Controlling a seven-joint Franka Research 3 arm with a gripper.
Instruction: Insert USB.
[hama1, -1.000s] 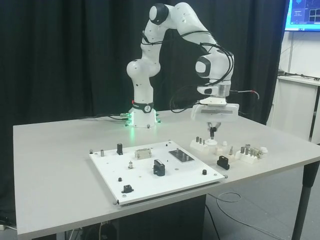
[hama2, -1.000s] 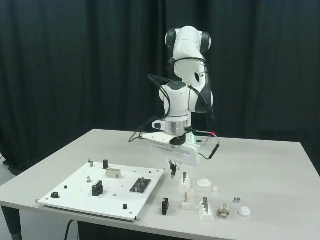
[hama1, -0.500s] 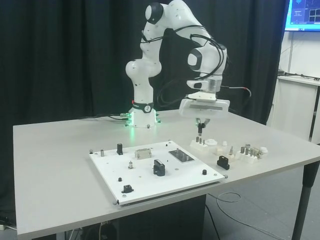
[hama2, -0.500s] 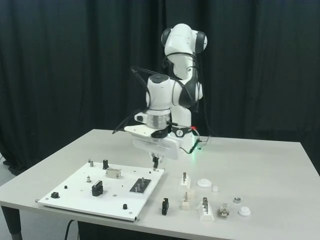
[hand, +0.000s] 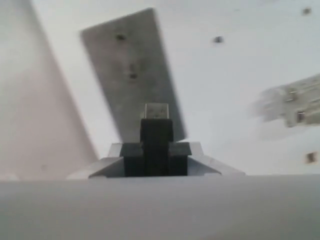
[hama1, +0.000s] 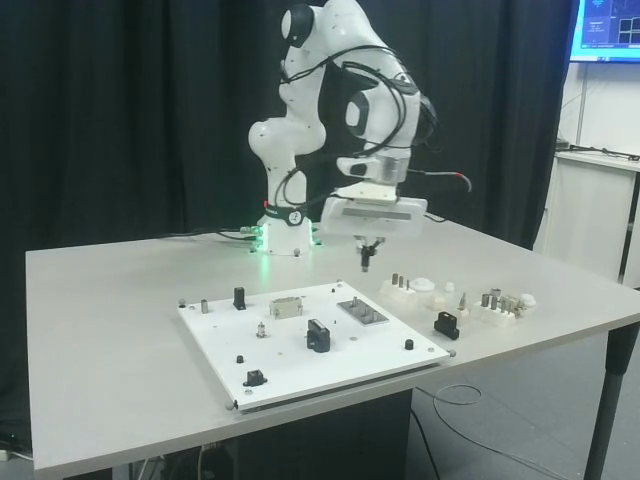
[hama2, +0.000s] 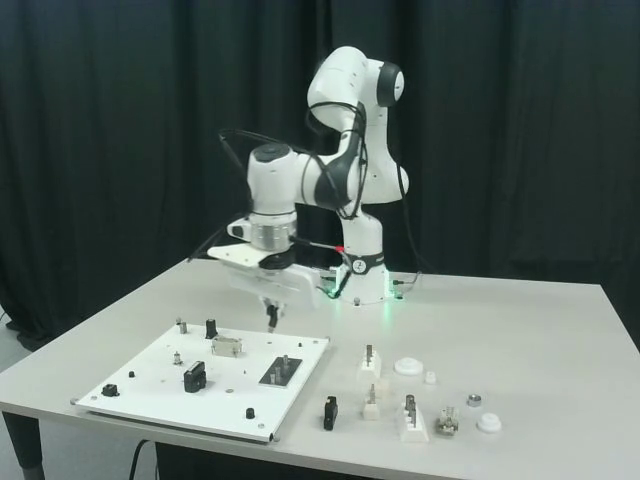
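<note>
My gripper (hama1: 366, 264) (hama2: 270, 318) hangs above the white board (hama1: 300, 350) (hama2: 160, 405), over its far part, near the grey plate (hama1: 362, 312) (hama2: 281, 371). It is shut on a black USB plug (hand: 156, 131) whose metal tip (hand: 156, 112) points down. In the wrist view the plug shows between the black fingers (hand: 131, 159), with the grey plate (hand: 130, 70) beneath it. A black block (hama1: 318, 335) (hama2: 194, 377) stands near the middle of the board. A metal connector (hama1: 286, 306) (hama2: 227, 346) (hand: 295, 105) sits beside the plate.
White holders with small parts (hama1: 405, 288) (hama1: 500, 305) (hama2: 370, 362) and a loose black piece (hama1: 445, 322) (hama2: 330, 411) lie on the grey table (hama1: 110, 300) beside the board. Small pegs and black parts dot the board. The arm's base (hama1: 285, 235) stands behind it.
The arm has swung from above the white holders to above the board, carrying the USB plug along. The gripper stays shut on it.
</note>
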